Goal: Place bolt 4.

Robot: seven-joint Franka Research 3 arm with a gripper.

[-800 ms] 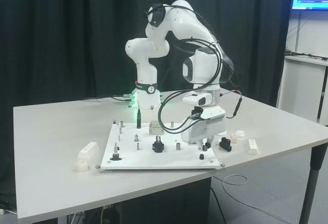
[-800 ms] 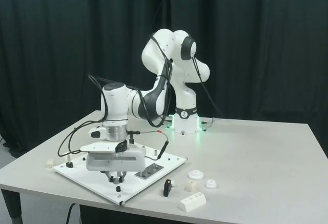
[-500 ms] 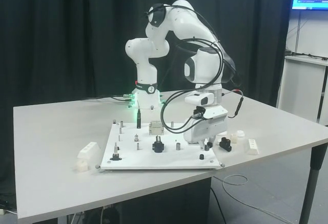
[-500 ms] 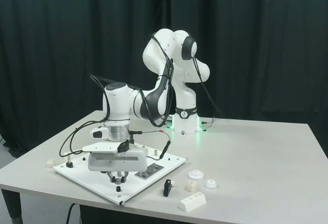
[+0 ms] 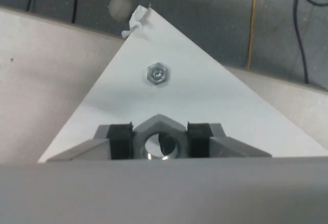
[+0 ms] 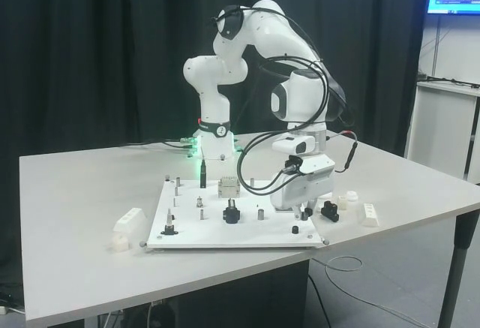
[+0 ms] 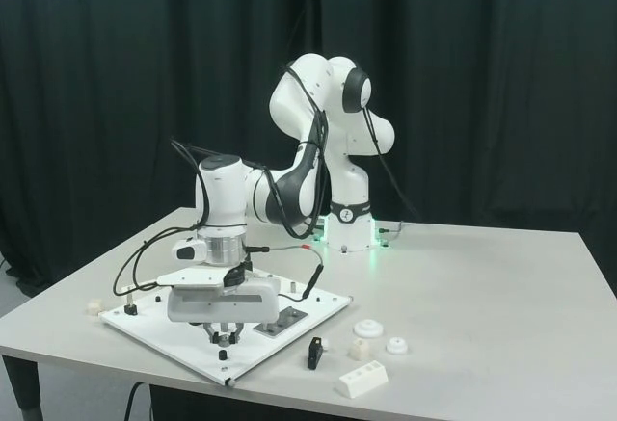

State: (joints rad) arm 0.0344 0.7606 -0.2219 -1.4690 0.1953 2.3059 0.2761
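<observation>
Bolt 4 (image 5: 159, 143) between tool (image 5: 159, 141) pads, shank apparently hidden, white board (image 5: 205, 101) below

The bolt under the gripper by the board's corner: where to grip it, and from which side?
Grip the bolt by its hex head, across two opposite flats, coming straight down from above. It seems to stand upright on the white board, so the head is exposed, and parallel flats suit the gripper.

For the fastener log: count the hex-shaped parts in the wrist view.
2. One hex bolt head sits in the white board near its corner; one hex part is at the gripper tip. Others may be hidden.
</observation>
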